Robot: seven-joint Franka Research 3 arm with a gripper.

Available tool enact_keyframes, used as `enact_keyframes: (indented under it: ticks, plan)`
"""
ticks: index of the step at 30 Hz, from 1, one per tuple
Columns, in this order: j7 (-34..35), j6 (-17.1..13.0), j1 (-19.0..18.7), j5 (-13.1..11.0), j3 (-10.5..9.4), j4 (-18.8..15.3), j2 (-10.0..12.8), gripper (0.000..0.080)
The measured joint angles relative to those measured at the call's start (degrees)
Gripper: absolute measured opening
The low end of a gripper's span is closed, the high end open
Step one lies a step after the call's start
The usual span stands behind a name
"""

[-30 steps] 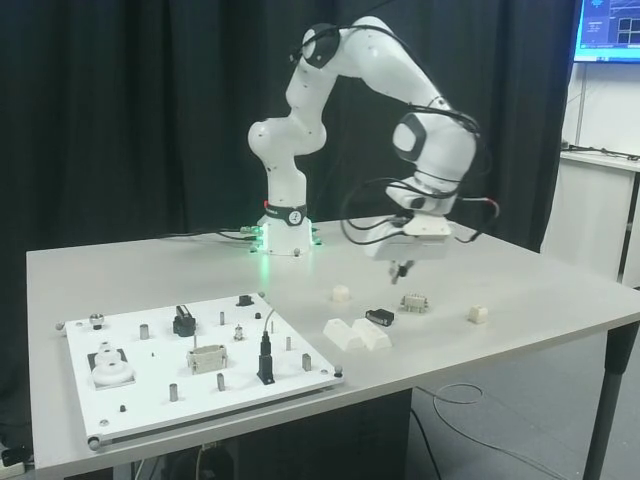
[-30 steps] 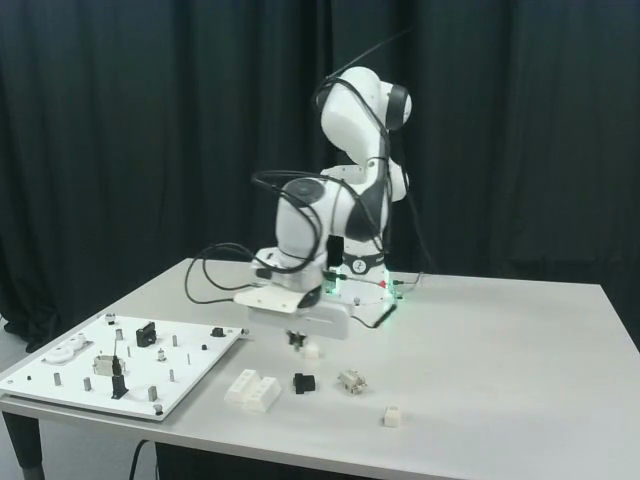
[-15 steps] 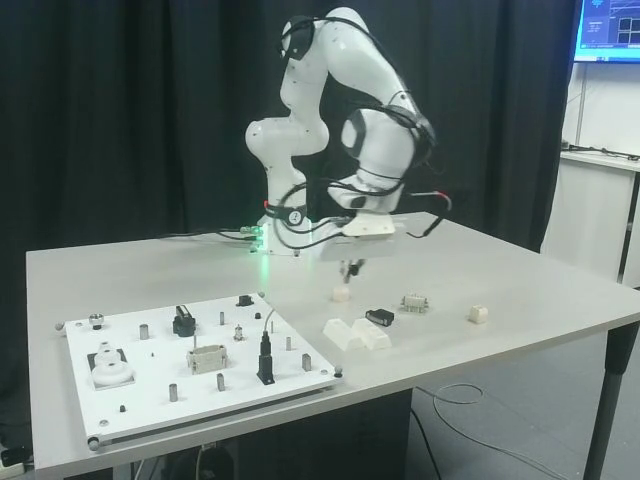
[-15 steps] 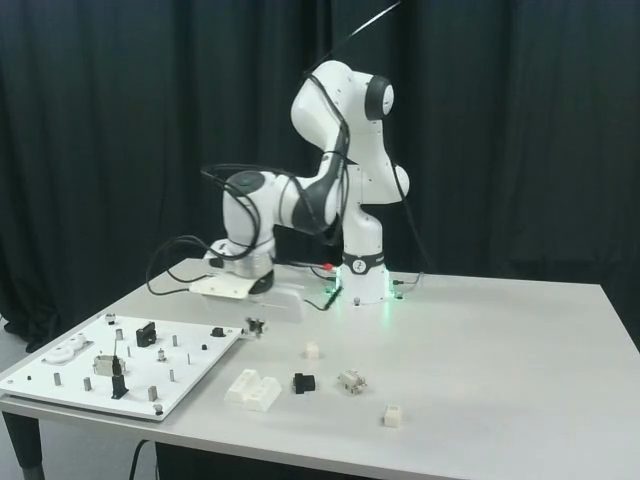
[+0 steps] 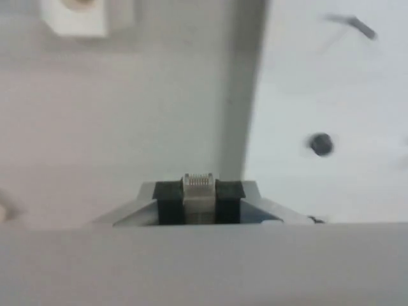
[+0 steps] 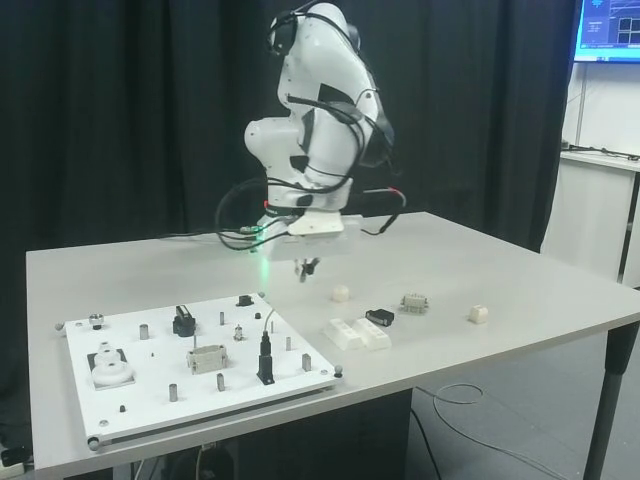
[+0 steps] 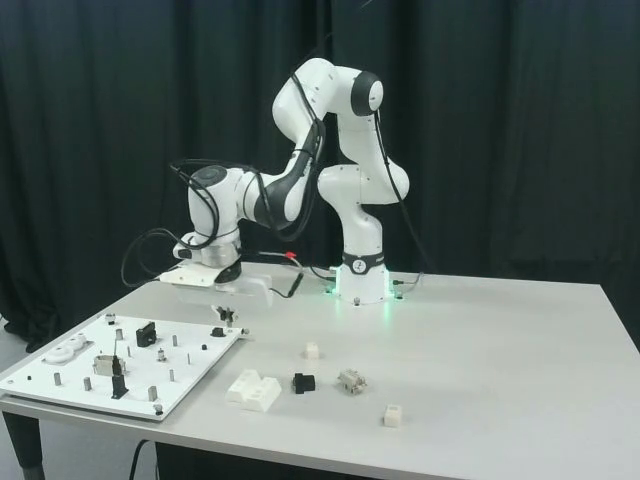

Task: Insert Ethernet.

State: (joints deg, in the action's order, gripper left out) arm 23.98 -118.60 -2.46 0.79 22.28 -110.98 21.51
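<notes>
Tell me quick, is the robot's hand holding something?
Gripper: shut on the Ethernet plug, carried in the air near the white board.

We see white arm point(image 6: 320, 110), white board point(image 6: 190, 365), grey table point(image 6: 520, 280), black curtain point(image 7: 120, 120), green light point(image 7: 335, 291) at base.

Small white blocks point(image 6: 357, 334) and perhaps connectors point(image 6: 414, 302) dot the table point(image 6: 520, 275).
</notes>
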Motion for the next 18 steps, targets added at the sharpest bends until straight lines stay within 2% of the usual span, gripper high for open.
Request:
enact_keyframes:
  ticks: [7,18]
  plan:
    - [-3.23,-2.64,0.0,-0.04,2.89,-3.32,-1.73,0.01]
    - [-8.92,-9.03,0.0,-0.04,7.04,-10.43,-4.73,0.0099]
